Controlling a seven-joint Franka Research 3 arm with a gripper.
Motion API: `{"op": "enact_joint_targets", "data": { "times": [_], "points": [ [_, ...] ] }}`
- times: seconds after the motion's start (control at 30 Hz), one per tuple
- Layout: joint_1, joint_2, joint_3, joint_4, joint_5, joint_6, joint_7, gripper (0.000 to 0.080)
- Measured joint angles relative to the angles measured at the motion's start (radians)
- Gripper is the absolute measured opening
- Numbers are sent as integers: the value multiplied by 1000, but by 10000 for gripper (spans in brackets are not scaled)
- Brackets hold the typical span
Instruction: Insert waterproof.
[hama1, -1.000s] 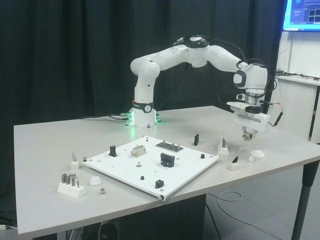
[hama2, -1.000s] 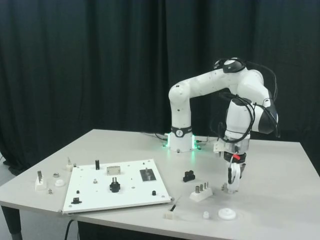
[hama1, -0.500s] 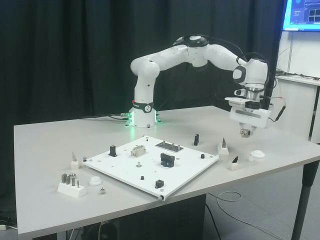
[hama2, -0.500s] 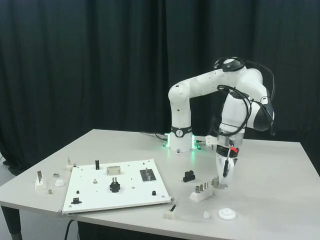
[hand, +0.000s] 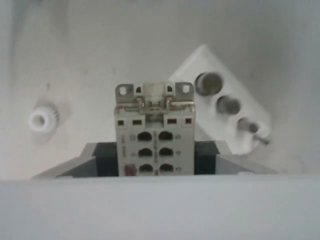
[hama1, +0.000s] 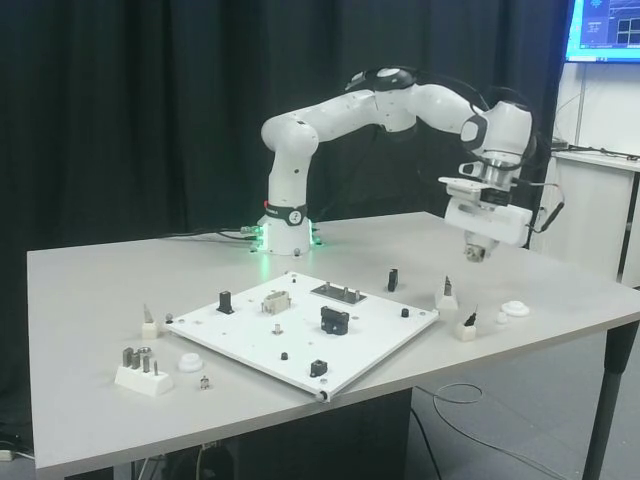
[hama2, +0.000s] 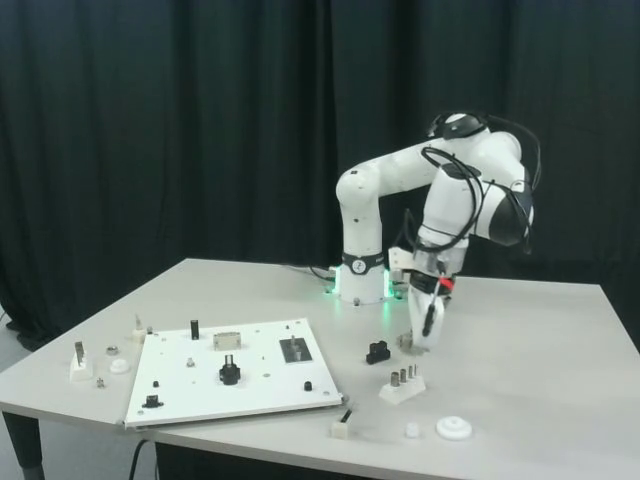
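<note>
I see gripper (hand: 155, 167) clamped on grey rectangular waterproof connector with six holes (hand: 154, 131), held clear above grey tabletop (hama1: 90, 290). Below it: white block holding metal pegs (hand: 227, 112), small white gear (hand: 43, 120) well apart. White square board (hama1: 300, 325) untouched.

Room evenly lit from overhead; table (hama1: 90, 290) bright against black curtains (hama2: 200, 120) that swallow the light. Shadows under the arm (hama1: 400, 105) soft and faint. Green glow at the arm's base (hama2: 362, 292). A lit screen (hama1: 604, 30) glares in one corner. Wrist view washed out, pale; the connector (hand: 154, 131) fairly crisp, the table behind it soft, foreground housing blurred.
</note>
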Motion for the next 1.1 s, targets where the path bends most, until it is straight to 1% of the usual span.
{"op": "enact_joint_targets", "data": {
  "times": [0.33,0.6,0.8,1.1],
  "points": [
    [4,-1,-75,-45,-42,-113,-103,311],
    [24,-1,-132,-118,-71,-174,-201,311],
    [49,-1,-177,-196,-89,-190,-288,311],
    [85,-1,-248,-328,-110,-188,-423,311]
  ]
}}
